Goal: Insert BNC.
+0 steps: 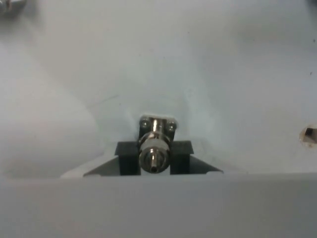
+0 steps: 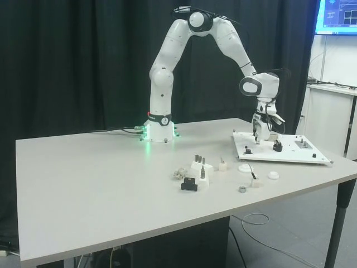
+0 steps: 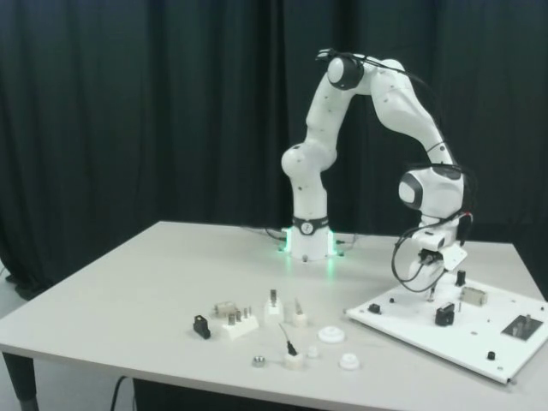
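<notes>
Wrist view: lower third is blocked by a blurred grey-white band, so the fingertips themselves can't be made out. The BNC (image 1: 154,148) shows just above that band, metal barrel end-on, seated in a black holder (image 1: 128,157) with a small screwed flange behind it, all on the white board (image 1: 208,74). Can't tell whether the claw (image 2: 260,133) is wide, narrow or gripping: the room views only show it hanging low over the near-arm end of the board (image 2: 290,156), too small to read, and whether it touches anything is unclear. A dark hole or part (image 1: 309,135) is cut off at the frame edge in the wrist view. Around it on the board: several small black fixtures (image 3: 444,315) and a grey block (image 3: 473,296). Loose on the worktop (image 2: 100,184), at roughly 8 o'clock from the board in the first room view: a cluster of small white bases with pins (image 2: 201,166), a black piece (image 2: 189,183), white discs (image 2: 246,168) and a metal nut (image 2: 242,188), well apart from the claw.
</notes>
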Robot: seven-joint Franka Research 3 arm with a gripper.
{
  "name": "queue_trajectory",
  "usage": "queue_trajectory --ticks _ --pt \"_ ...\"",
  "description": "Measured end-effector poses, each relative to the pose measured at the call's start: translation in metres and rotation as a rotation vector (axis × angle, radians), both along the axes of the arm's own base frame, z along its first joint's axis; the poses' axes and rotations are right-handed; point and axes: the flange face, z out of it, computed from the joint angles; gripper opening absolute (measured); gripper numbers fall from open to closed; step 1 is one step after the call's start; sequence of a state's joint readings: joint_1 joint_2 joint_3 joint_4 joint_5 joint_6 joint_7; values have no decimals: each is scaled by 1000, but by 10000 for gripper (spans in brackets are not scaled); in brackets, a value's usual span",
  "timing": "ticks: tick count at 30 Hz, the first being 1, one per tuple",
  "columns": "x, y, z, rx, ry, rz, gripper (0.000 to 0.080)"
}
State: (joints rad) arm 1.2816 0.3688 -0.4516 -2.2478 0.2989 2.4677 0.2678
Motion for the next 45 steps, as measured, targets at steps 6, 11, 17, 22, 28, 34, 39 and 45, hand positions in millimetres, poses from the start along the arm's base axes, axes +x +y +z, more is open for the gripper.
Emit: queue_trajectory --ticks 6,11,17,22,28,34,39,45 --pt "0 0 0 0 0 1 125" --pt "0 0 0 0 0 0 125" --pt "0 0 0 -1 -1 -16 125" --pt "0 0 0 -2 -1 -25 125" --pt "0 0 0 -2 -1 -20 125" --pt "0 0 0 0 0 14 125" --pt "0 0 -1 0 1 22 125" --pt "0 0 -1 0 1 22 125"
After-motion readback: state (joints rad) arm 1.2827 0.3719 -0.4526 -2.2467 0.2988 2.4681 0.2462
